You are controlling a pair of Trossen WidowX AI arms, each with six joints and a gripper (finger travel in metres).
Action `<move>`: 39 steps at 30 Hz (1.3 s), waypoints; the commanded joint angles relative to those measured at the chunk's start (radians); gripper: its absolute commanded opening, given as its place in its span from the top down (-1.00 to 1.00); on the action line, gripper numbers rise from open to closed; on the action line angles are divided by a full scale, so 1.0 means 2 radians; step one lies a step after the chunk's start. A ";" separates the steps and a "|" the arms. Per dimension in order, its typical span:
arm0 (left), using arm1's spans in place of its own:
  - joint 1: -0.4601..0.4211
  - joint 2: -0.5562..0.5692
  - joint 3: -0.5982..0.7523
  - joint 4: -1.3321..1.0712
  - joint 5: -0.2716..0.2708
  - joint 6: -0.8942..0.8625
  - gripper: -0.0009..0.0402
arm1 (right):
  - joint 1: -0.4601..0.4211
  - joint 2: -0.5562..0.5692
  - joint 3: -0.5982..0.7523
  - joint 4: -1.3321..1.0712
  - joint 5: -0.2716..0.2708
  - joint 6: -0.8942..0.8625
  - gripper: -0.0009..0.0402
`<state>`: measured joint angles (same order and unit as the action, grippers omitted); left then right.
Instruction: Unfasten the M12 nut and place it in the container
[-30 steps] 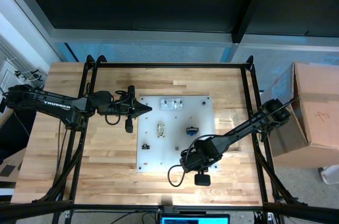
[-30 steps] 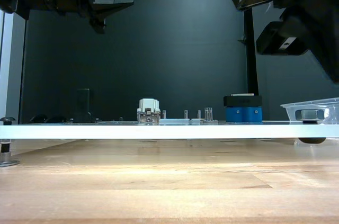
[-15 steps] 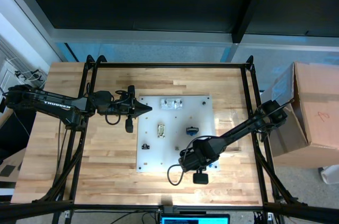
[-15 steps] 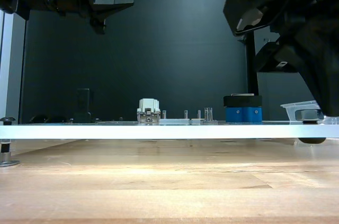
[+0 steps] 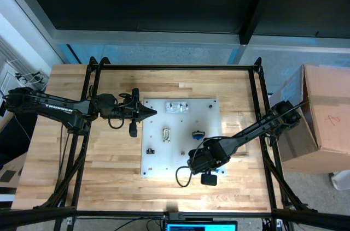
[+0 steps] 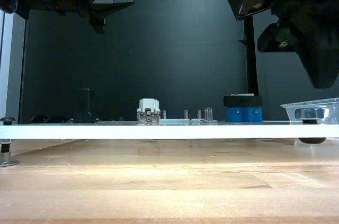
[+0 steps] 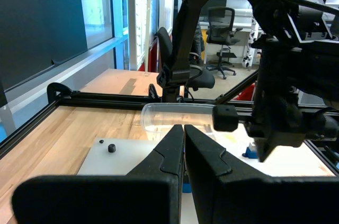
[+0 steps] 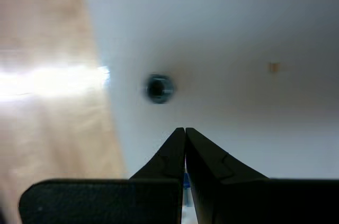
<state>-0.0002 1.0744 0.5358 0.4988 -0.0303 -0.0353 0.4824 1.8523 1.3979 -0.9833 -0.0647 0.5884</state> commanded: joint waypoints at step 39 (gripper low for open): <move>0.000 0.000 0.000 0.000 0.000 0.000 0.96 | 0.000 0.001 0.010 -0.014 0.033 0.012 0.96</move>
